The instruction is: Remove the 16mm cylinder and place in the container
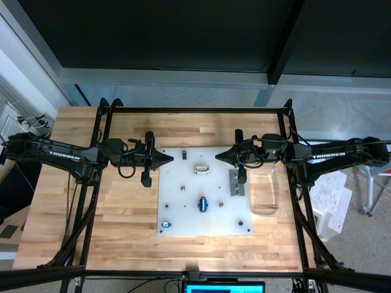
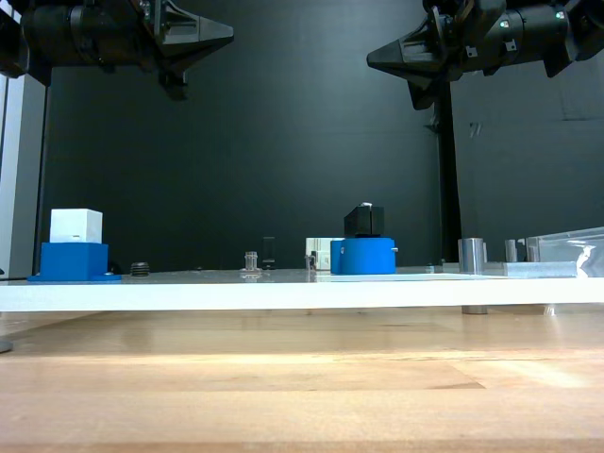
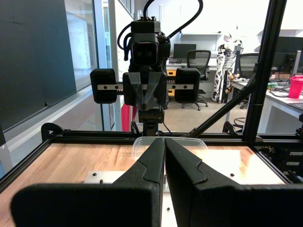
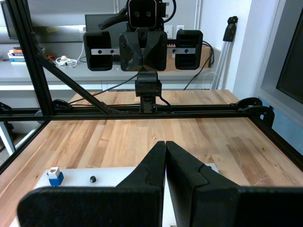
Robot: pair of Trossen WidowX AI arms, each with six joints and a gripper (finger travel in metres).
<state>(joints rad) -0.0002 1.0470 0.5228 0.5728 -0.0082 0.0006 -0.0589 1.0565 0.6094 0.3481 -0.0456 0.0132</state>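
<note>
High over the board (image 1: pixel 183 210), the left end effector (image 1: pixel 171 157) and right end effector (image 1: pixel 219 154) are hovering closed and empty, while the cylinder (image 2: pixel 471 253) is standing unremoved in its block (image 1: pixel 237 186) beside the empty container (image 1: pixel 264 194).

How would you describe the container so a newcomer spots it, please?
The left gripper and right gripper hover shut above the white board's far half. At the board's right edge, beside the grey block, lies the container: the only clear plastic tub.
</note>
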